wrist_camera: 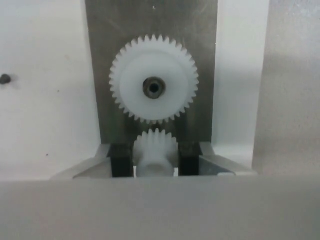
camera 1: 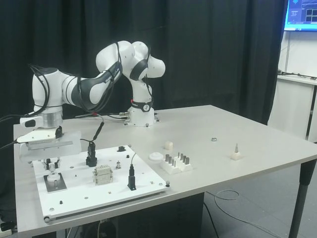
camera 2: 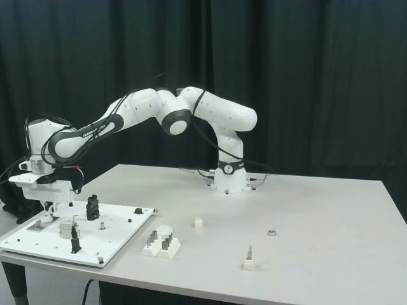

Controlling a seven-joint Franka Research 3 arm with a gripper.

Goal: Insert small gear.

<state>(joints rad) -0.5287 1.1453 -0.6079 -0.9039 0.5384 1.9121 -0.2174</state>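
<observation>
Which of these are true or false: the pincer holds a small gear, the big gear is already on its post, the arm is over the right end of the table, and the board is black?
1. The pincer holds the small gear. True.
2. The large gear sits on a grey plate. True.
3. The arm hangs over the bare end of the table. False: it reaches over the white board.
4. The board is black. False: white.

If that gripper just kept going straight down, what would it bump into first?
Probably the grey plate: the small gear held in the gripper would land there, right beside the big gear. Height is unclear.
</observation>
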